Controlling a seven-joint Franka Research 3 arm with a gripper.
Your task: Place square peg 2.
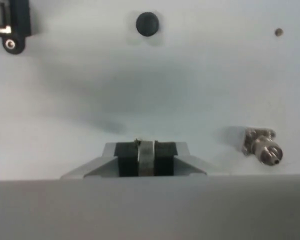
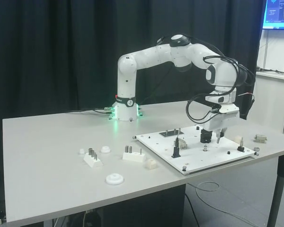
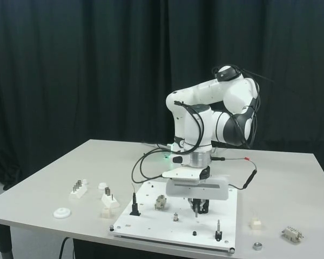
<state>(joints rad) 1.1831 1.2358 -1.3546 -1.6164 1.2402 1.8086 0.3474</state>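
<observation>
My gripper (image 1: 146,149) is shut on a thin grey square peg (image 1: 146,162), which stands upright between the black pads (image 1: 125,159). The peg hangs just above the white board (image 1: 155,90). In the first room view the gripper (image 2: 213,137) is low over the board's (image 2: 194,158) far right part. From the second room view the gripper (image 3: 197,207) sits over the board's (image 3: 151,218) middle, with the peg tip (image 3: 197,212) close to the surface. Whether the tip touches the board cannot be told.
On the board stand a black round knob (image 1: 147,23), a metal threaded connector (image 1: 262,146), a black fixture (image 1: 12,22) and a black upright post (image 2: 176,149). White peg holders (image 2: 92,158) (image 2: 132,155), a white disc (image 2: 114,179) and a small white block (image 2: 151,163) lie on the table.
</observation>
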